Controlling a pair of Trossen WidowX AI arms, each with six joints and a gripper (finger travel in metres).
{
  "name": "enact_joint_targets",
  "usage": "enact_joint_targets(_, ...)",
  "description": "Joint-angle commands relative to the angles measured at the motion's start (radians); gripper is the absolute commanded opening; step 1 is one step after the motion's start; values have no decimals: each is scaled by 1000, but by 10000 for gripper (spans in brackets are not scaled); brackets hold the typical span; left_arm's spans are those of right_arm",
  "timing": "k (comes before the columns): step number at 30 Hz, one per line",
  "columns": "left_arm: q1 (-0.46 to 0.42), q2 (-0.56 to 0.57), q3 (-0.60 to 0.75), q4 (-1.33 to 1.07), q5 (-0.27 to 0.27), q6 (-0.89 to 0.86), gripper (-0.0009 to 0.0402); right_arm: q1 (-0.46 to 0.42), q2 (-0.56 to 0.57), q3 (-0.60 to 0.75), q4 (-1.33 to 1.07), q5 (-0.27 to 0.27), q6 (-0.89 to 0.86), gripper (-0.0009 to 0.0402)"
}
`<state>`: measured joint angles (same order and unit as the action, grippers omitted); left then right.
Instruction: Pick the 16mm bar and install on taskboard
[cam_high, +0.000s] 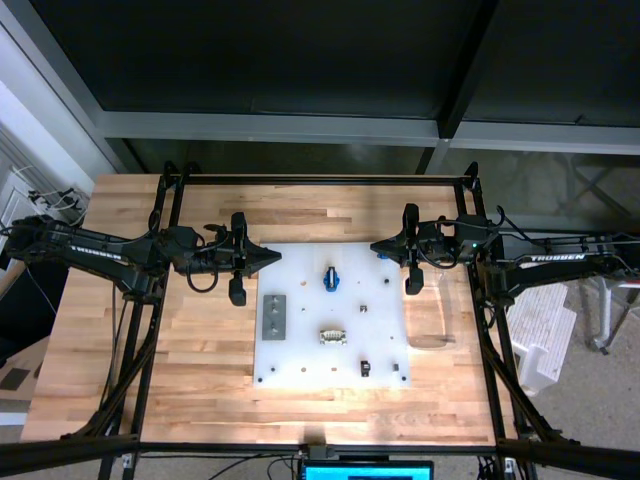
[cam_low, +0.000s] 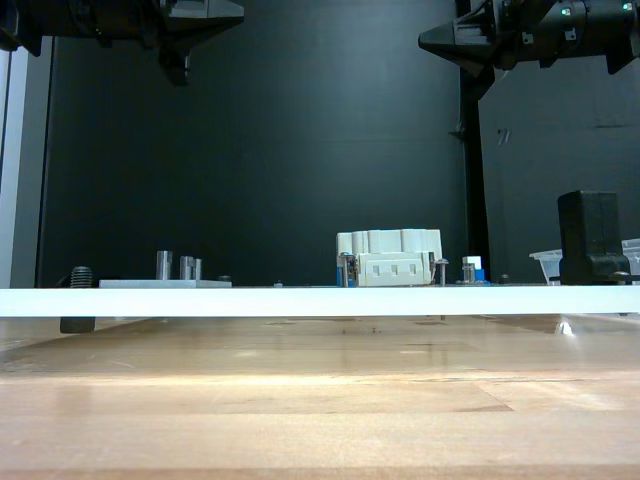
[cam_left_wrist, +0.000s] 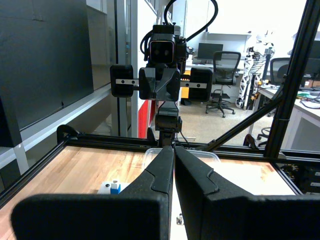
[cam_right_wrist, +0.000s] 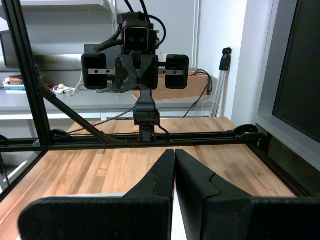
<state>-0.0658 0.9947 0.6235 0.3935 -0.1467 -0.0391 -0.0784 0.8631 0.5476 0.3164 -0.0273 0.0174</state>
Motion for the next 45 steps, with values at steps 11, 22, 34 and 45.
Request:
enact_joint_targets(11,0,0,0,0,0,0,1,0,0,-1,-28,0,1,0)
enact_joint_targets(22,0,0,0,0,0,0,1,0,0,-1,-28,0,1,0)
enact_joint_targets(34,0,0,0,0,0,0,1,0,0,-1,-28,0,1,0)
enact_joint_targets(45,0,0,0,0,0,0,1,0,0,-1,-28,0,1,0)
